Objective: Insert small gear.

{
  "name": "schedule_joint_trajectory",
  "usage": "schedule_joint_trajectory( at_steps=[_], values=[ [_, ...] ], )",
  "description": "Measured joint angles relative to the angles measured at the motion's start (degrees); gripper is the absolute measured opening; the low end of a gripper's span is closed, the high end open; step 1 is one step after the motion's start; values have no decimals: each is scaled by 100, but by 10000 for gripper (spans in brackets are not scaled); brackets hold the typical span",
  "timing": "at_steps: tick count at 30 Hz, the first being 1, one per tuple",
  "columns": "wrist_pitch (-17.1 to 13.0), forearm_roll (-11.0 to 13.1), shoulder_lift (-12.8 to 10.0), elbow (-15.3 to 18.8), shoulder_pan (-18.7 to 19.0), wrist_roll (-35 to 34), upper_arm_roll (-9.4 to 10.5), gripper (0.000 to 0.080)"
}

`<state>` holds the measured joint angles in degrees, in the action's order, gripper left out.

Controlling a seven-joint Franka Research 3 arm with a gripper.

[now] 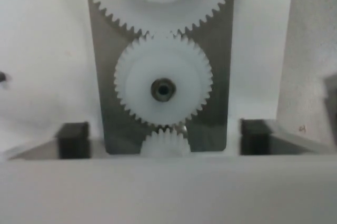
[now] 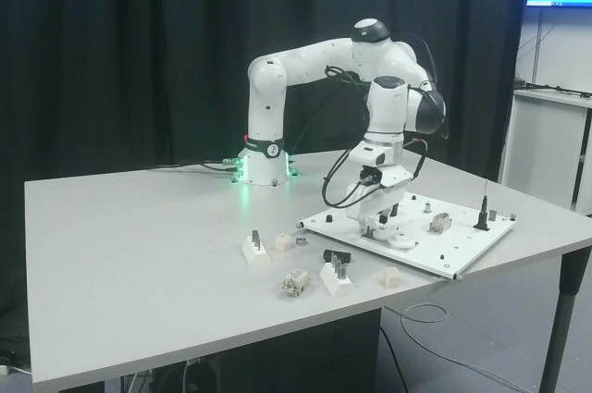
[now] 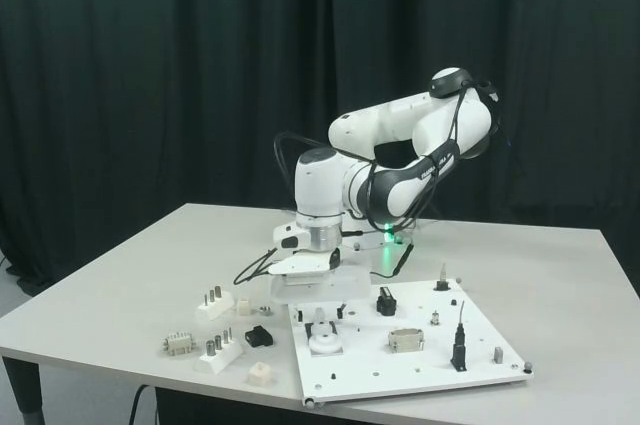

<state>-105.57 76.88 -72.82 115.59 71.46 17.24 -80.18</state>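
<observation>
In the wrist view a grey plate (image 1: 105, 66) carries three white gears in a row. The large gear (image 1: 160, 2) meshes with the medium gear (image 1: 163, 88), which shows a dark shaft in its hub. The small gear (image 1: 166, 143) sits against the medium gear's teeth, partly hidden by a white edge. My gripper (image 1: 164, 139) is open, and its black fingertips (image 1: 73, 139) stand wide on either side of the small gear without touching it. In the room views the gripper (image 2: 379, 219) (image 3: 318, 313) hangs low over the gears (image 3: 325, 341) on the white board (image 2: 462, 247).
The white board (image 3: 420, 370) also holds a black upright pin (image 3: 459, 350), a connector (image 3: 405, 340) and small pegs. Loose on the grey table lie white blocks with pegs (image 2: 254, 247) (image 2: 336, 277), a connector (image 2: 294, 282) and a small white block (image 2: 390, 275).
</observation>
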Motion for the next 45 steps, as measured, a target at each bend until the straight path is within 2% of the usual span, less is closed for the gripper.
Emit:
schedule_joint_trajectory(
  at_steps=[4,5,14,23,45],
  values=[
    [26,-11,9,-2,31,-91,-65,582],
    [31,-18,13,-3,40,-113,-84,766],
    [92,-151,52,-22,113,-240,-255,792],
    [131,-224,52,-38,122,-279,-332,798],
    [127,-328,31,-35,78,-283,-314,800]
  ],
)
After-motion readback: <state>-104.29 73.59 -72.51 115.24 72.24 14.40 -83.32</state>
